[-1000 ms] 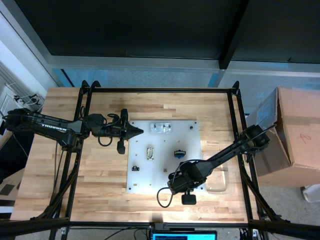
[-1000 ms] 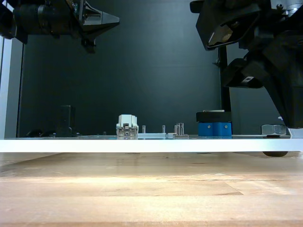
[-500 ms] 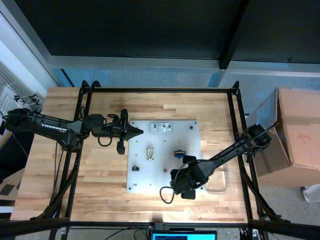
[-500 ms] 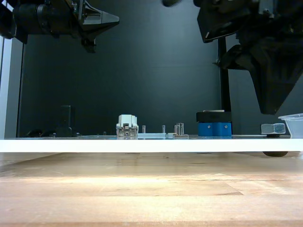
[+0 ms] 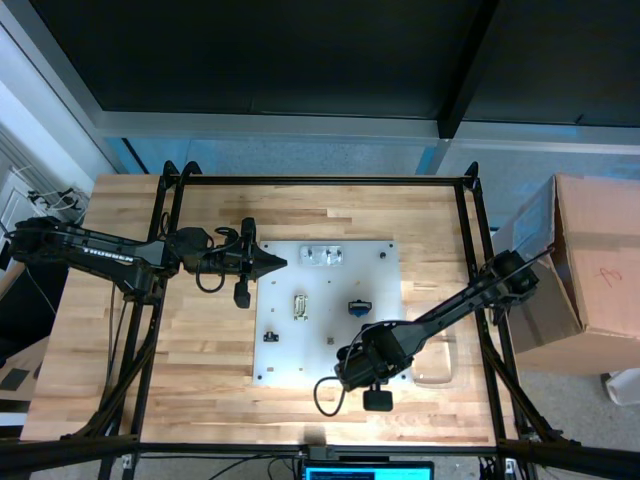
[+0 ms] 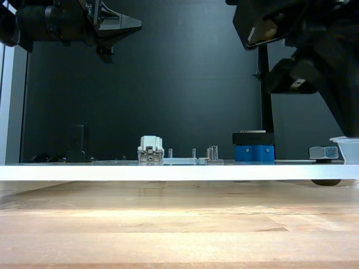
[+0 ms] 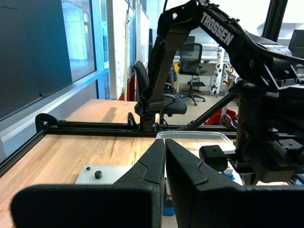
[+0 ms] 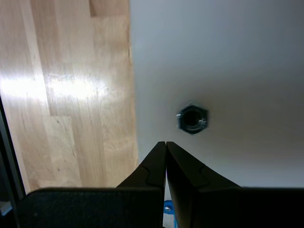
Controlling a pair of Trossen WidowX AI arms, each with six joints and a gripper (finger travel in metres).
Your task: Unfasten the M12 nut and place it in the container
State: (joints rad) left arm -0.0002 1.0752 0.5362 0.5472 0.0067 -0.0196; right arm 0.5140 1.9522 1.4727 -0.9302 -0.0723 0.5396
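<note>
Right gripper (image 8: 166,142), fingers pressed together on nothing, is swinging back toward the near edge of the board (image 5: 300,345) after lifting away. The silver nut (image 6: 323,152) is still sitting on its stud (image 8: 192,118) at the board's near right edge, not yet unfastened. Left gripper (image 7: 165,140), closed and empty, is hovering by the board's left edge.

Silver nut (image 8: 192,118), white board (image 8: 228,57), pale wood-grain table (image 8: 66,95), blue block (image 6: 253,153)

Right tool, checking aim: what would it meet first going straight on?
Probably the white board, just beside the small silver hex nut; the shut right tool aims off it. Left tool, shut, hovers over the board's left edge.
</note>
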